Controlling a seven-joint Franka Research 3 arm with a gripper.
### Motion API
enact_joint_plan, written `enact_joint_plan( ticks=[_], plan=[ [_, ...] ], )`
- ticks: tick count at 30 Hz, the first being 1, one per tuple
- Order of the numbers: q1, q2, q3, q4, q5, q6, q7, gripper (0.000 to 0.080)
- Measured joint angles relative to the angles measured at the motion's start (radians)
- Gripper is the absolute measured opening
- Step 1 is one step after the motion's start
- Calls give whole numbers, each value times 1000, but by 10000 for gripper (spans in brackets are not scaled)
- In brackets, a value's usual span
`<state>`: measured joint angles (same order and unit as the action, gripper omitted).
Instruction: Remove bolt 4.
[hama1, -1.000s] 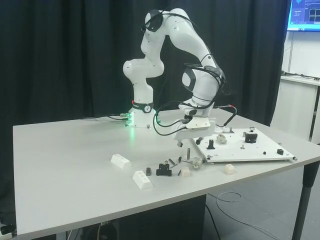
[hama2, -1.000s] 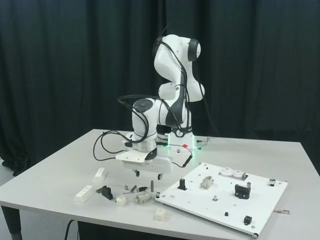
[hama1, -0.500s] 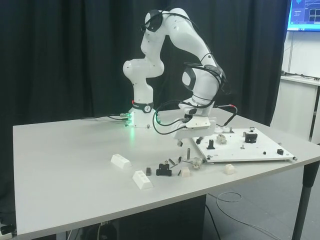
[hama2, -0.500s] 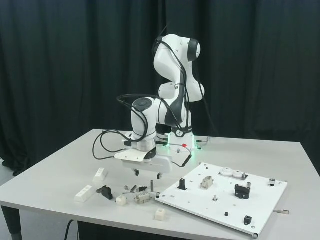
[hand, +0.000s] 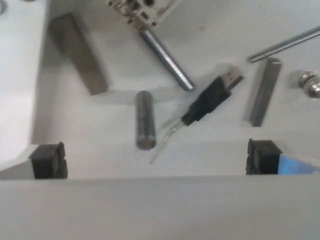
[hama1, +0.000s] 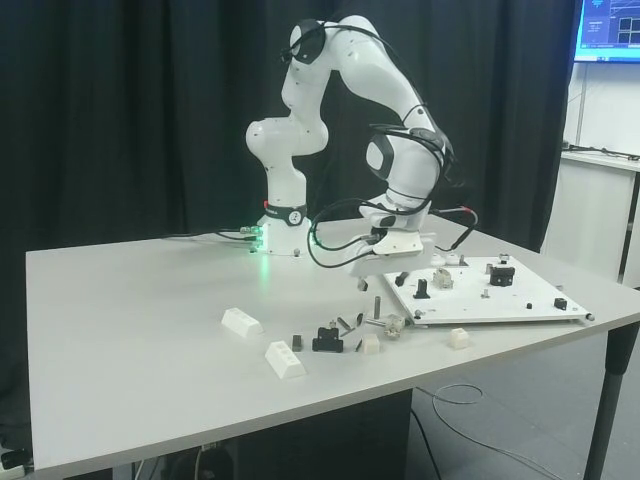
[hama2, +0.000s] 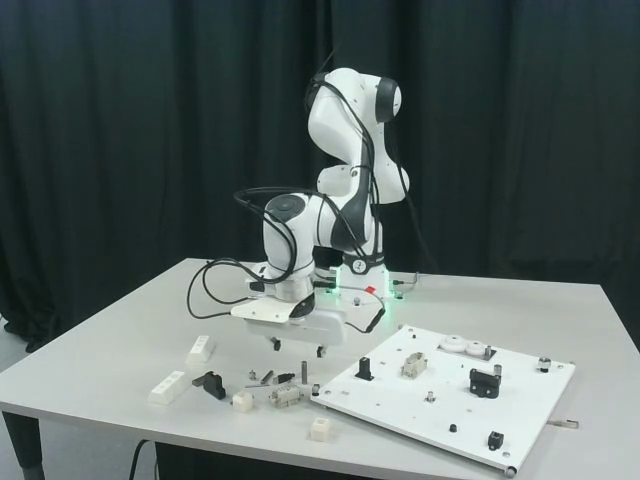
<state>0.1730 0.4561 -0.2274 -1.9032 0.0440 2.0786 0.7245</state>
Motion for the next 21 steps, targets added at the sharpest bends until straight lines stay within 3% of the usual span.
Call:
enact_joint_plan(
  ticks=[14, 21],
  plan=[
    [32, -14, 63, 38, 106, -73, 9, 800],
    [83, -25, 94, 59, 133, -107, 67, 800]
  ],
)
